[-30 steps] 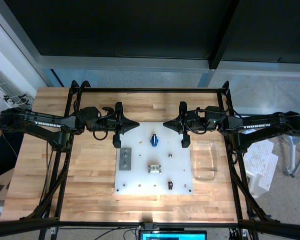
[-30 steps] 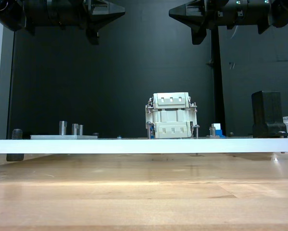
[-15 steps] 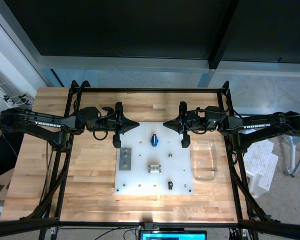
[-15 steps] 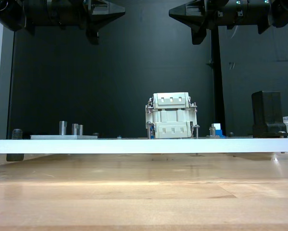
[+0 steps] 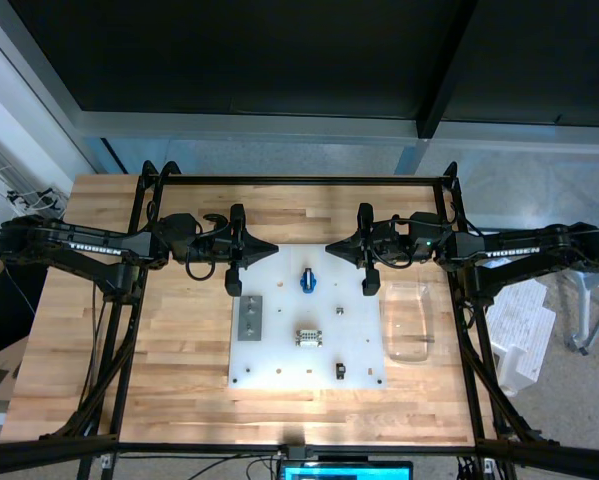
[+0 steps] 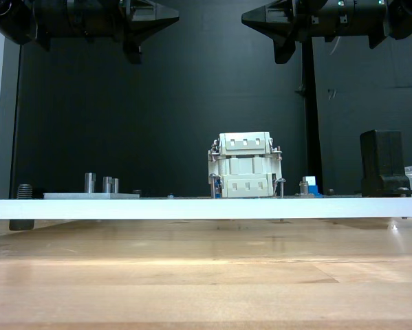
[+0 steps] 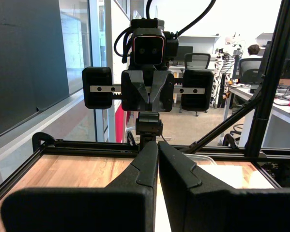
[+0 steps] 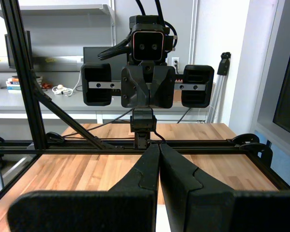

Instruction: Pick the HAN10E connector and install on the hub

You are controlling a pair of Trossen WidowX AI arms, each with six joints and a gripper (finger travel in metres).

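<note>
We see the left gripper [image 5: 275, 246] raised over the table [image 5: 179, 350], just off the far left corner of the white plate [image 5: 279, 362]. Its tip points inward toward the right gripper [image 5: 329, 246], which hangs above the plate's far edge. The two tips face each other with a gap between them. In the left wrist view the left gripper's fingers [image 7: 145, 162] are pressed together with nothing between them. The right gripper's fingers [image 8: 147, 162] in its own wrist view are closed and bare in the same way. From the low view both grippers sit high, well apart from anything on the plate.

The HAN10E connector [image 6: 245, 146] stands upright on top of the hub [image 6: 245, 184], the two beige blocks stacked and touching, near the middle of the plate and a little toward its near edge. We cannot tell whether it is fully seated.

A dark-grey block [image 5: 250, 316] lies by the plate's left edge, a small blue part [image 5: 308, 280] sits toward the far edge, and a small black part [image 5: 340, 371] stands near the near edge. A clear tray [image 5: 409, 322] rests on the table just beside the plate's right edge.
</note>
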